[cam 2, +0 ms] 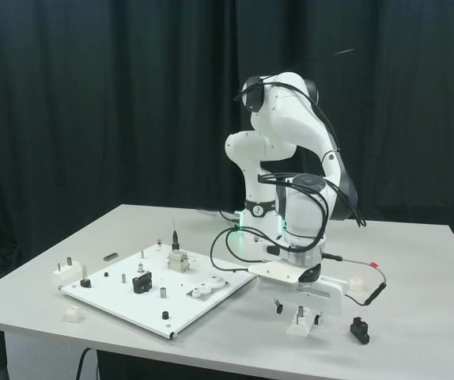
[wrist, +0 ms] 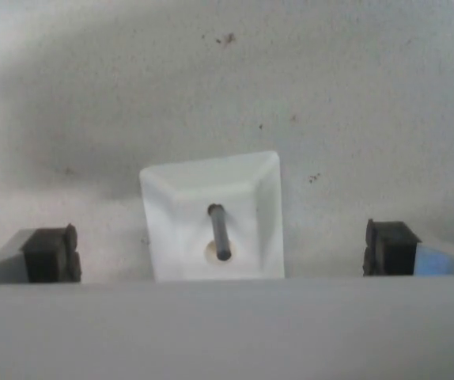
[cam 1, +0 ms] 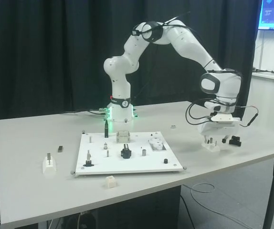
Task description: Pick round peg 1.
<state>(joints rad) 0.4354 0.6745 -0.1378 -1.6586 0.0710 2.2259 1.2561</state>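
Note:
A thin grey round peg [wrist: 219,232] stands upright in a white holder block [wrist: 211,218] on the grey table. My gripper [wrist: 221,252] hangs just above it, open, with one black fingertip [wrist: 51,253] on each side of the block and well apart from it. In the first room view the gripper [cam 1: 217,140] is over the holder block [cam 1: 211,145] near the table's right edge. The second room view shows the gripper [cam 2: 296,309] straddling the block [cam 2: 303,324] and the peg [cam 2: 300,311] rising between the fingers.
A small black part [cam 1: 234,140] lies on the table just beside the holder. The white assembly board [cam 1: 127,153] with several pegs and fixtures lies mid-table. Another white block with a peg [cam 1: 48,164] and a small white cube [cam 1: 110,181] sit further left.

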